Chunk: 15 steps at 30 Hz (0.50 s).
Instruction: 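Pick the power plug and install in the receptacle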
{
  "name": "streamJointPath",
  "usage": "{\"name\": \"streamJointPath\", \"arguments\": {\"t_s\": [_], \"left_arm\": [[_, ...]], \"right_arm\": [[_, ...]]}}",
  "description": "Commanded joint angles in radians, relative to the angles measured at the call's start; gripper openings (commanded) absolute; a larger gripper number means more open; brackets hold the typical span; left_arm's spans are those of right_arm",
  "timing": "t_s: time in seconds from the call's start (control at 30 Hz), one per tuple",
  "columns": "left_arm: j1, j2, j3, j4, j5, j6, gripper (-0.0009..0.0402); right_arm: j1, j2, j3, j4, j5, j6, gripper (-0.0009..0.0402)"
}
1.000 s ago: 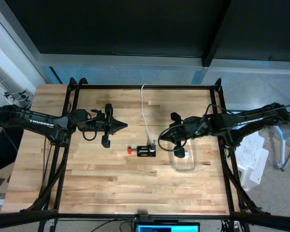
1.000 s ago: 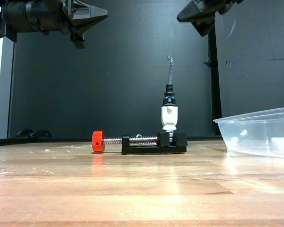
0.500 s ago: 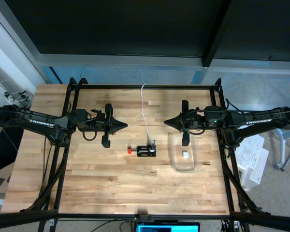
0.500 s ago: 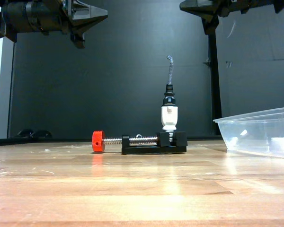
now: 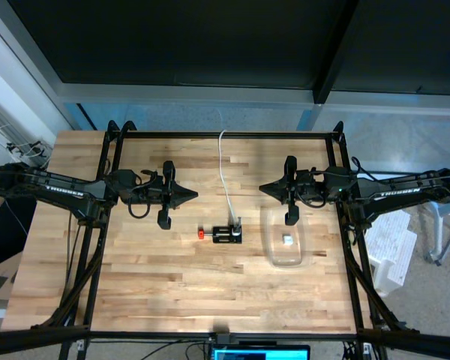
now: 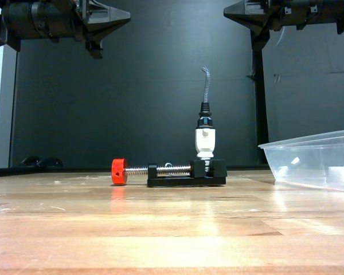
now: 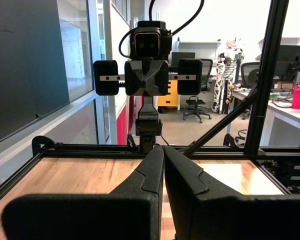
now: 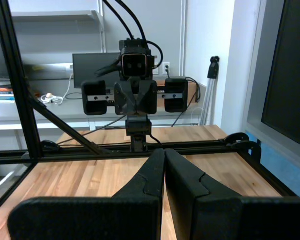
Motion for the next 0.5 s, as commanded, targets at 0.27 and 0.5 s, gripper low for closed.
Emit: {"name": "streamJointPath", "arguments": {"t_s": [0.27,0.5], "left_arm": [[0.000,0.000,0.000,0.000,0.000,0.000,0.0000],[0.000,0.000,0.000,0.000,0.000,0.000,0.0000]], "right_arm": [[0.000,0.001,-0.005,0.000,0.004,0.010,0.0000],[0.001,0.001,-0.005,-0.002,0.011,0.009,0.0000]]}}
